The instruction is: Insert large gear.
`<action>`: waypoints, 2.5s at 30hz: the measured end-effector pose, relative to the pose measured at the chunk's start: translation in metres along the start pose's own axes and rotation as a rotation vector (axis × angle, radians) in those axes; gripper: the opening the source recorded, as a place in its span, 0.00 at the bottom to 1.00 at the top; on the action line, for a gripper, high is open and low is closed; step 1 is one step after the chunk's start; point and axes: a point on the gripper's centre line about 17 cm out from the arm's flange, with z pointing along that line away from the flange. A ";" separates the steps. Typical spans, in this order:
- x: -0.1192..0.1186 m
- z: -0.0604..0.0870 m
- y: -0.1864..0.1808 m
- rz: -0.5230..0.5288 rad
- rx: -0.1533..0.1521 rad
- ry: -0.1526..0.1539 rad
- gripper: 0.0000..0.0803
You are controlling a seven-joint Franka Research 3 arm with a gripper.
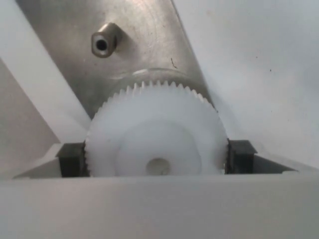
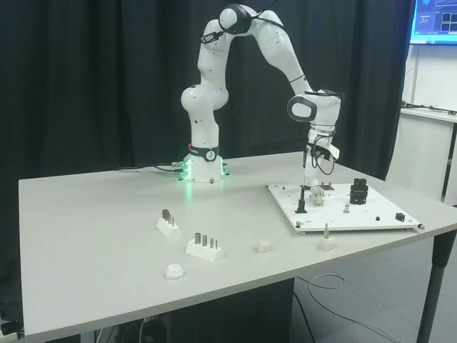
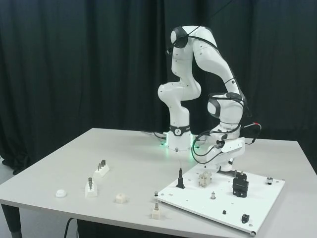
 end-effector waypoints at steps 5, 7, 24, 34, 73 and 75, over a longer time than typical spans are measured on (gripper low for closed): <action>0.000 0.000 0.000 0.000 0.000 0.000 0.74; 0.000 0.000 0.000 -0.001 -0.001 0.000 0.74; 0.002 -0.003 0.000 0.009 -0.006 0.002 0.74; -0.005 -0.015 0.001 0.041 -0.006 -0.023 0.99; -0.006 -0.026 0.047 0.183 -0.012 -0.005 1.00; -0.006 -0.025 0.046 0.181 -0.012 -0.006 1.00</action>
